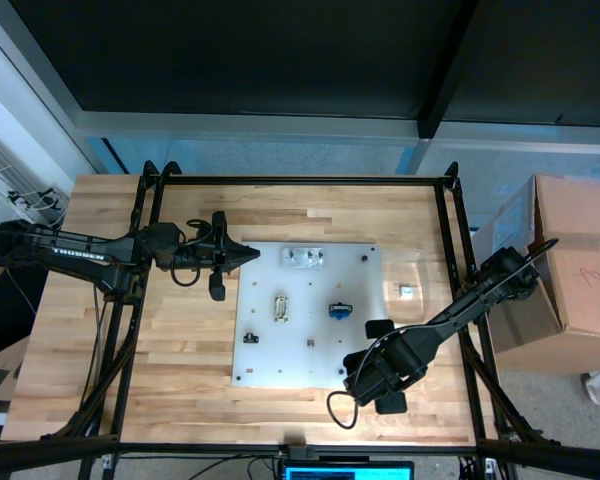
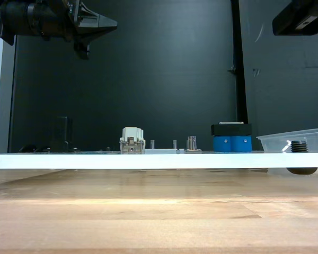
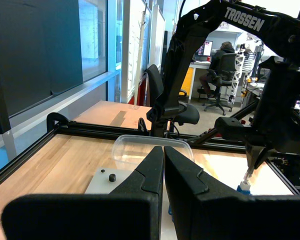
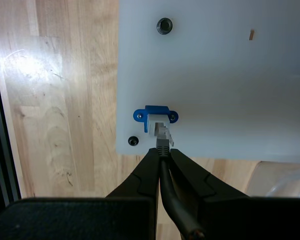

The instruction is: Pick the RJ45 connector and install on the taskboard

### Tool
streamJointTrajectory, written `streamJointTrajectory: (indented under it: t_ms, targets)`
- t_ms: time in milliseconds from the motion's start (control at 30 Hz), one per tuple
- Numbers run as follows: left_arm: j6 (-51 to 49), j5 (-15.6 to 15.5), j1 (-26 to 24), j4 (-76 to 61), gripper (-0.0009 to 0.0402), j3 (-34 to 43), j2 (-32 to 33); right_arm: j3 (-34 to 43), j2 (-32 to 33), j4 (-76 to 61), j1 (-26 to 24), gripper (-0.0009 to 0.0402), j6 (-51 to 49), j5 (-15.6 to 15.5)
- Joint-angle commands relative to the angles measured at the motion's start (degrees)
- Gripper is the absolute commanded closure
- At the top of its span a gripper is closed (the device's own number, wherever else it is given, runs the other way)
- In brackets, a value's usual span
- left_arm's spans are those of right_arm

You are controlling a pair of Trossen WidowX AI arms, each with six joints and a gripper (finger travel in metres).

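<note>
The wooden tabletop [image 1: 100, 340] carries the white taskboard [image 1: 280, 350]. The left gripper [image 3: 163, 148] hangs raised at the board's left edge, closed on nothing. The right gripper [image 4: 162, 150] pinches the RJ45 connector [image 4: 163, 133] by its cable, with the plug tip at the blue mount [image 4: 155, 115]; I cannot tell whether it is seated

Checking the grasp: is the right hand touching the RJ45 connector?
Touching: right wrist view shows the right hand pinching the RJ45 connector by its cable, pointed at the blue seat. Left hand hangs above the board.
</note>
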Motion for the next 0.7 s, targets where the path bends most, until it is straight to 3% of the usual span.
streamJointTrajectory:
  t_ms: [33, 700]
  targets:
    - [0.0, 0.0, 0.0, 0.0, 0.0393, 0.0, 0.0, -0.4, 0.0, 0.6, 0.0, 0.0393, 0.1, -0.1]
    - [0.0, 0.0, 0.0, 0.0, 0.0393, 0.0, 0.0, -1.9, -0.1, 2.2, 0.0, 0.0393, 0.2, -1.0]
